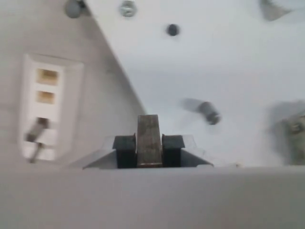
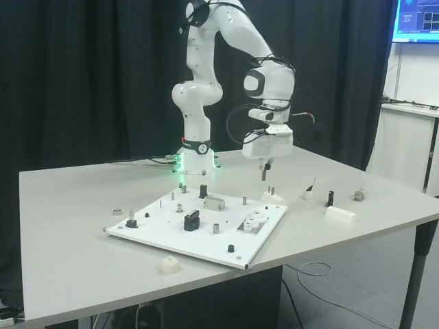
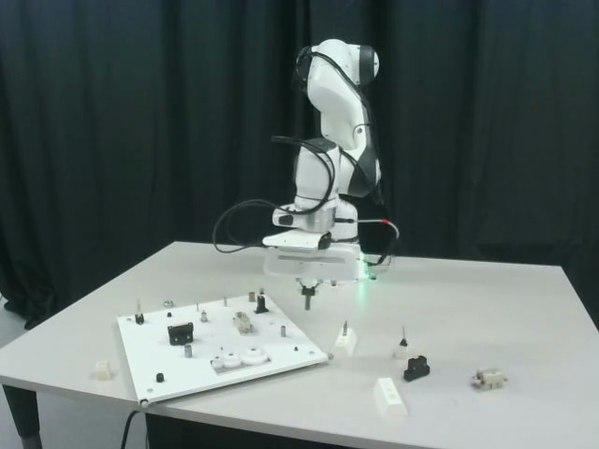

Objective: Insert square peg 3.

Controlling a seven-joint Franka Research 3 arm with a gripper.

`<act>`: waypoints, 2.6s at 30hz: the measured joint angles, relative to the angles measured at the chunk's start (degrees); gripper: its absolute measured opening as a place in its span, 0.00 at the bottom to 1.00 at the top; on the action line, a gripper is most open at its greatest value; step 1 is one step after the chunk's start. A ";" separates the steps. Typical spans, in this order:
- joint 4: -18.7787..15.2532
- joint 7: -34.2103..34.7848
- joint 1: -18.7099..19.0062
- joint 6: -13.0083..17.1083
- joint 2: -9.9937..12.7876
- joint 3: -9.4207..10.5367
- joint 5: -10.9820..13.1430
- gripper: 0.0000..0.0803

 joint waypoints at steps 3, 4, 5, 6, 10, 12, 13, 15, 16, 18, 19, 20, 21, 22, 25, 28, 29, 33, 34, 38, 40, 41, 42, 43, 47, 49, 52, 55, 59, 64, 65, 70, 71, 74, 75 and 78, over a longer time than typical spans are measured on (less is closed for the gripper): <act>0.41 -3.66 -1.53 0.00 -0.03 -0.01 -0.69 0.14; 0.56 -4.98 -2.06 0.00 -0.03 -0.02 -0.86 0.14; 0.72 -6.40 -2.61 0.00 -0.03 -0.03 -1.02 0.14; 0.88 -7.75 -3.14 0.00 -0.03 -0.03 -1.13 0.14; 1.50 -13.10 -5.26 0.00 -0.03 -0.05 -1.19 0.14; 1.75 -15.72 -6.23 0.00 -0.03 -0.05 -1.20 0.14; 1.84 -16.98 -6.71 0.00 -0.03 -0.06 -1.20 0.14; 1.93 -19.20 -7.53 0.00 -0.03 -0.06 -1.20 0.14; 1.93 -20.29 -7.90 0.02 -0.03 -0.06 -1.20 0.14; 1.93 -22.24 -8.55 0.03 -0.02 -0.06 -1.20 0.14; 1.93 -23.13 -8.83 0.03 0.00 -0.06 -1.20 0.14; 1.92 -24.07 -9.12 0.03 0.03 -0.06 -1.20 0.14; 1.90 -24.97 -9.39 0.03 0.08 -0.06 -1.20 0.14; 1.88 -25.80 -9.67 0.03 0.14 -0.07 -1.20 0.14; 1.73 -28.40 -10.50 0.03 0.40 -0.07 -1.27 0.14; 1.47 -31.14 -11.30 0.04 0.69 -0.09 -1.28 0.14; 1.37 -31.83 -11.52 0.07 0.78 -0.09 -1.28 0.14; 0.74 -34.29 -12.37 0.44 1.17 -0.10 -1.28 0.14; 0.52 -34.69 -12.53 0.64 1.24 -0.12 -1.28 0.14; -0.40 -35.78 -13.17 1.73 1.51 -0.16 -1.28 0.14; -0.86 -36.13 -13.41 2.33 1.64 -0.23 -1.28 0.14; -1.13 -36.30 -13.51 2.61 1.70 -0.27 -1.28 0.14; -1.37 -36.46 -13.59 2.79 1.75 -0.30 -1.28 0.14; -1.56 -36.60 -13.66 2.91 1.81 -0.34 -1.28 0.14; -2.34 -37.04 -13.69 3.28 1.85 -0.60 -1.28 0.14; -2.74 -37.10 -13.69 3.47 1.85 -0.69 -1.28 0.14; -3.26 -37.28 -13.69 3.51 1.84 -0.77 -1.28 0.14; -3.77 -37.43 -13.69 3.51 1.82 -0.80 -1.28 0.14; -4.50 -37.52 -13.69 3.51 1.76 -0.81 -1.28 0.14; -5.28 -37.53 -13.69 3.51 1.72 -0.82 -1.28 0.14; -5.46 -37.53 -13.69 3.52 1.71 -0.82 -1.28 0.14; -6.15 -37.57 -13.69 3.70 1.70 -0.82 -1.28 0.14; -6.28 -37.60 -13.69 3.74 1.70 -0.82 -1.28 0.14; -6.75 -37.72 -13.69 4.01 1.70 -0.82 -1.28 0.14; -6.95 -37.82 -13.69 4.16 1.70 -0.82 -1.27 0.14; -7.51 -38.53 -13.69 4.65 1.73 -0.81 -1.21 0.14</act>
